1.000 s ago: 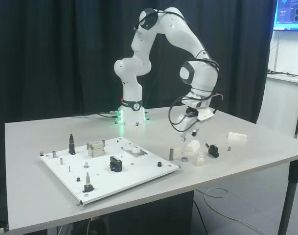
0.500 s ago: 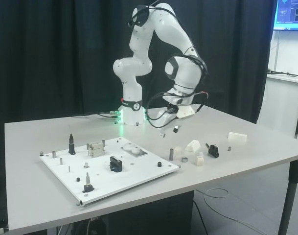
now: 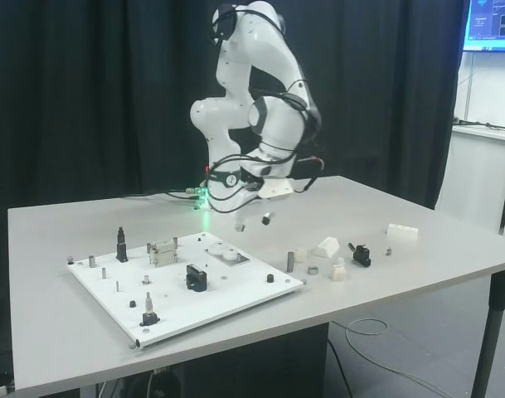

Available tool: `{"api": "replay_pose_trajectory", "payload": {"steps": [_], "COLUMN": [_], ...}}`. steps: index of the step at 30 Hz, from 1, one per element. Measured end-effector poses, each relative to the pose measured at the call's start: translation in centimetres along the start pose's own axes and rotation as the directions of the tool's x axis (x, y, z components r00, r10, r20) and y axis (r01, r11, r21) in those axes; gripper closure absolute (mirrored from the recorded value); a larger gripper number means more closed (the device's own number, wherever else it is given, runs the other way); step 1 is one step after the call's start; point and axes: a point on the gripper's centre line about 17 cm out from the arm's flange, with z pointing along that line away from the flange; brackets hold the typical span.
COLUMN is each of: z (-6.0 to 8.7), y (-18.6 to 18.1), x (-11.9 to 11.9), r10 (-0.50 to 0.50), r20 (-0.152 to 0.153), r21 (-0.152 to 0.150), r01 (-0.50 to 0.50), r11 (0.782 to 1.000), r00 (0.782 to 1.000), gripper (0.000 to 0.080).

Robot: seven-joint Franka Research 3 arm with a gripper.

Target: Remove large gear.

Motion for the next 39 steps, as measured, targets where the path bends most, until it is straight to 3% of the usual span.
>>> {"api": "replay_pose_trajectory", "payload": {"steps": [11, 24, 39], "z": [2.3, 4.6, 6.3], "y": [2.7, 3.8, 3.8], "x": [-2.6, -4.5, -5.6], "r10": [0.048, 0.071, 0.092], "r20": [-0.042, -0.055, -0.072], "r21": [0.0, 0.005, 0.048], "r01": [-0.049, -0.071, -0.088], "r11": [0.999, 0.997, 0.995], "r00": [0.998, 0.996, 0.993], "gripper": [0.0003, 0.0003, 0.0003]}}
